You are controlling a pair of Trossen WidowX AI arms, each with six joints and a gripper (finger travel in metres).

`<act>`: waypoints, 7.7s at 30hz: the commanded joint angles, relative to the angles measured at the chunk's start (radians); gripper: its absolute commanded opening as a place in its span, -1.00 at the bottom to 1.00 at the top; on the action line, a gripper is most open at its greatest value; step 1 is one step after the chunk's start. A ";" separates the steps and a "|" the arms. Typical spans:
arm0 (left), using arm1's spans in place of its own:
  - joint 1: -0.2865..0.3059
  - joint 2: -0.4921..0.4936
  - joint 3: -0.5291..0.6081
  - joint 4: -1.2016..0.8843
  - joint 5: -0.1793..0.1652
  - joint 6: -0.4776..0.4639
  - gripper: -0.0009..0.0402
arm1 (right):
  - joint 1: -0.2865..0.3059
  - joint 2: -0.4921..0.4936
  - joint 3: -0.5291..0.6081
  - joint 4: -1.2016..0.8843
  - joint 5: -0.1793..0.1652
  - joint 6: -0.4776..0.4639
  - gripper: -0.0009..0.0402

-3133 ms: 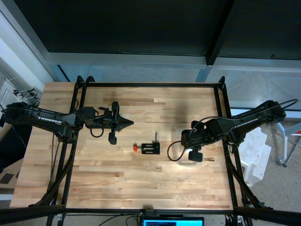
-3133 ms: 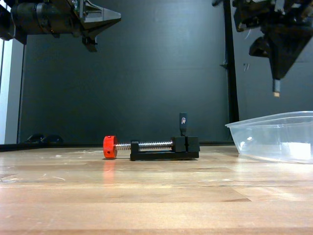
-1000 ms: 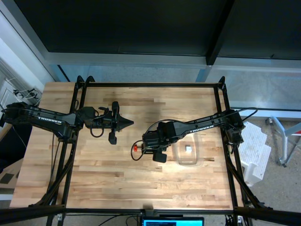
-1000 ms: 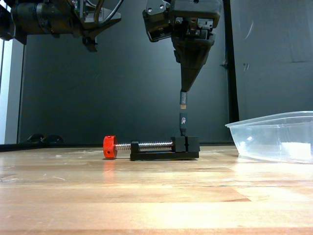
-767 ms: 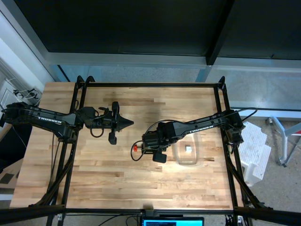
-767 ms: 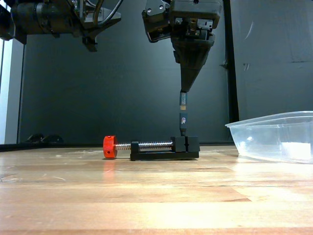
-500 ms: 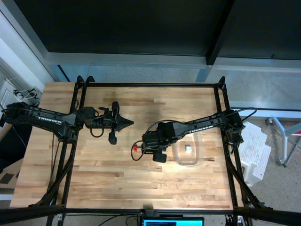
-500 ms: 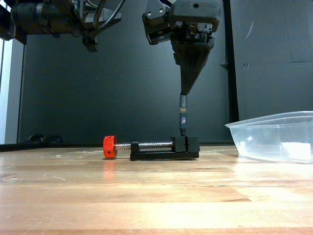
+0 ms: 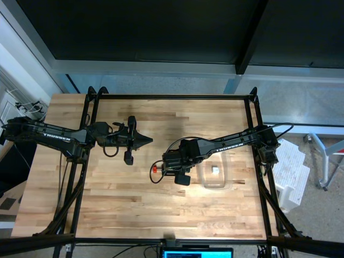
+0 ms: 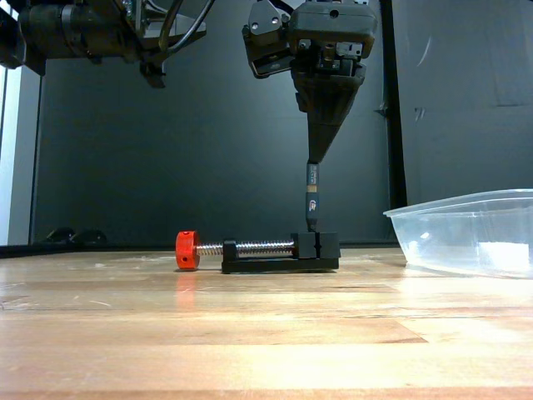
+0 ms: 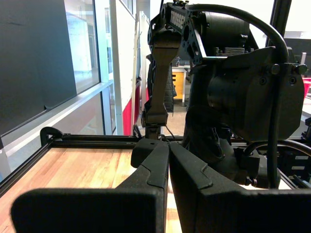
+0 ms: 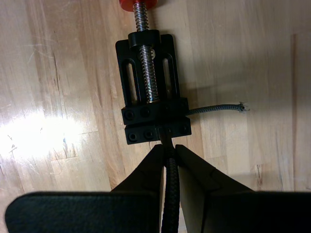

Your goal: Pick the USB-C connector and install on taskboard

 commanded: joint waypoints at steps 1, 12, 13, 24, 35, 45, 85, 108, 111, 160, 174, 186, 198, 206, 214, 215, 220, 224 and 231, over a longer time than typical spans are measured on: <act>0.000 0.000 0.000 0.000 0.000 0.000 -0.96 | 0.000 0.000 0.000 0.002 -0.001 -0.001 -0.96; 0.000 0.000 0.000 0.000 0.000 0.000 -0.96 | 0.000 0.000 0.000 0.003 -0.004 -0.002 -0.96; 0.000 0.000 0.000 0.000 0.000 0.000 -0.96 | 0.000 0.000 0.000 0.003 -0.005 -0.002 -0.96; 0.000 0.000 0.000 0.000 0.000 0.000 -0.96 | 0.000 0.000 0.000 0.003 -0.008 -0.006 -0.96; 0.000 0.000 0.000 0.000 0.000 0.000 -0.96 | -0.001 0.000 -0.006 0.005 -0.008 -0.002 -0.96; 0.000 0.000 0.000 0.000 0.000 0.000 -0.96 | -0.001 0.000 -0.006 0.012 -0.008 0.001 -0.96; 0.000 0.000 0.000 0.000 0.000 0.000 -0.96 | -0.002 -0.001 -0.006 0.004 -0.004 0.016 -0.96; 0.000 0.000 0.000 0.000 0.000 0.000 -0.96 | -0.002 -0.013 -0.022 0.020 -0.009 0.001 -0.96; 0.000 0.000 0.000 0.000 0.000 0.000 -0.96 | -0.002 -0.013 -0.022 0.023 -0.009 0.000 -0.96; 0.000 0.000 0.000 0.000 0.000 0.000 -0.96 | -0.002 -0.023 -0.103 0.113 -0.026 -0.036 -0.94; 0.000 0.000 0.000 0.000 0.000 0.000 -0.96 | -0.001 -0.075 -0.103 0.118 -0.026 -0.037 -0.37; 0.000 0.000 0.000 -0.002 0.000 0.000 -0.96 | -0.001 -0.201 -0.105 0.098 -0.027 -0.101 0.24; 0.000 0.000 0.000 -0.006 0.000 0.000 -0.96 | -0.004 -0.287 -0.157 0.109 -0.027 -0.108 0.27; 0.000 0.000 0.000 -0.006 0.000 0.000 -0.96 | -0.064 -0.475 -0.373 0.452 -0.027 -0.155 -0.11; 0.000 0.000 0.000 -0.006 0.000 0.000 -0.96 | -0.125 -0.682 -0.624 0.823 -0.027 -0.249 -0.76; 0.000 0.000 0.000 -0.006 0.000 0.000 -0.96 | -0.133 -0.706 -0.656 0.874 -0.031 -0.251 -0.84; 0.000 0.000 0.000 -0.006 0.000 0.000 -0.96 | -0.169 -0.811 -0.795 1.060 -0.067 -0.261 -0.92; 0.000 0.000 0.000 -0.007 0.000 0.000 -0.96 | -0.185 -0.882 -0.890 1.181 -0.080 -0.264 -0.96; 0.000 0.000 0.000 -0.006 0.000 0.000 -0.96 | -0.190 -0.983 -1.044 1.377 -0.080 -0.263 -0.96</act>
